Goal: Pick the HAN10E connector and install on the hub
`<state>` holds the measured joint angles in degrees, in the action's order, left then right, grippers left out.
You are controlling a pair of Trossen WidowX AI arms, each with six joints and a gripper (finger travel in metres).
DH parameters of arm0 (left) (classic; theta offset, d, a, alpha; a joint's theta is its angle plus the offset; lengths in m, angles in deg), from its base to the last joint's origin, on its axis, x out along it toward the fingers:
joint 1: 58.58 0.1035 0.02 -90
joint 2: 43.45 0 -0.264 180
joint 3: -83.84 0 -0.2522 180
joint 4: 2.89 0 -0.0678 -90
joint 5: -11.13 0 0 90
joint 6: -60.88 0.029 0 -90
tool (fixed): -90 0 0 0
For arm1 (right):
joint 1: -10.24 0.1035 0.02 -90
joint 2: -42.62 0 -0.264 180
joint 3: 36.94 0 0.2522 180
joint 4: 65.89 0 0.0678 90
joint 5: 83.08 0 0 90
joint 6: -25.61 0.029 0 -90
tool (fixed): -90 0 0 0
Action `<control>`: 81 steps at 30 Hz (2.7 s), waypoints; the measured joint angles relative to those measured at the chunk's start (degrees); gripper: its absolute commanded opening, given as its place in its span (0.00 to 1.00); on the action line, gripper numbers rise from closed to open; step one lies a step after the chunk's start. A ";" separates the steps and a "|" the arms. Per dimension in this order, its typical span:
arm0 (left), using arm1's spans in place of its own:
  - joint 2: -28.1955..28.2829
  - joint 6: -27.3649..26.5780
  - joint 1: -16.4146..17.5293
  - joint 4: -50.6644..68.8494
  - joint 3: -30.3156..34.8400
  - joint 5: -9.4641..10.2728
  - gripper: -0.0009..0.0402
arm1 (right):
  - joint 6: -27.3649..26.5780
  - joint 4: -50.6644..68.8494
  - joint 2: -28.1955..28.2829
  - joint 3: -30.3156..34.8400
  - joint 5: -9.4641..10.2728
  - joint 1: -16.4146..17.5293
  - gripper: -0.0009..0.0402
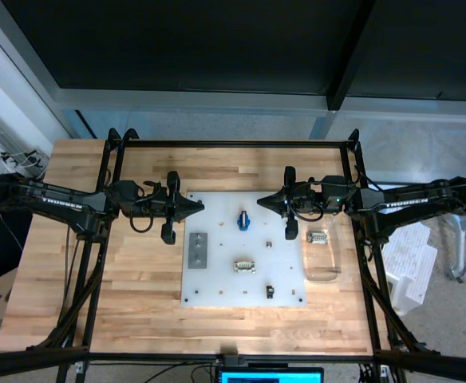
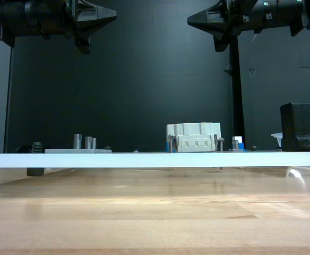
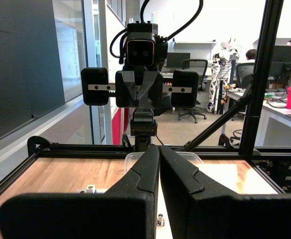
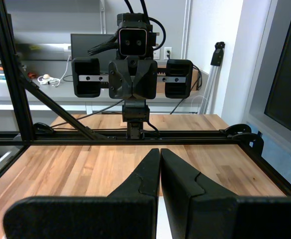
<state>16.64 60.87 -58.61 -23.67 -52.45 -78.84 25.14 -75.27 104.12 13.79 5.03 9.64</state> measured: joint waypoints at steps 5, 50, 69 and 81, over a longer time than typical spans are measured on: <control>0.00 0.02 0.02 0.00 0.00 2.58 0.02 | 0.13 -0.02 0.00 -0.02 0.02 0.22 0.02; 0.00 0.02 0.02 0.04 -0.02 2.60 0.02 | 10.64 83.87 1.01 28.61 0.00 11.10 0.02; 0.02 0.02 0.02 0.04 -0.02 2.62 0.02 | 17.38 101.88 1.03 29.22 0.46 17.20 0.04; 0.00 0.00 0.02 0.04 0.00 2.60 0.02 | 19.87 102.64 1.03 29.16 -0.48 17.59 0.35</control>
<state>16.64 60.87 -58.59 -23.63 -52.45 -76.23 45.01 27.37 105.14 42.95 4.55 27.24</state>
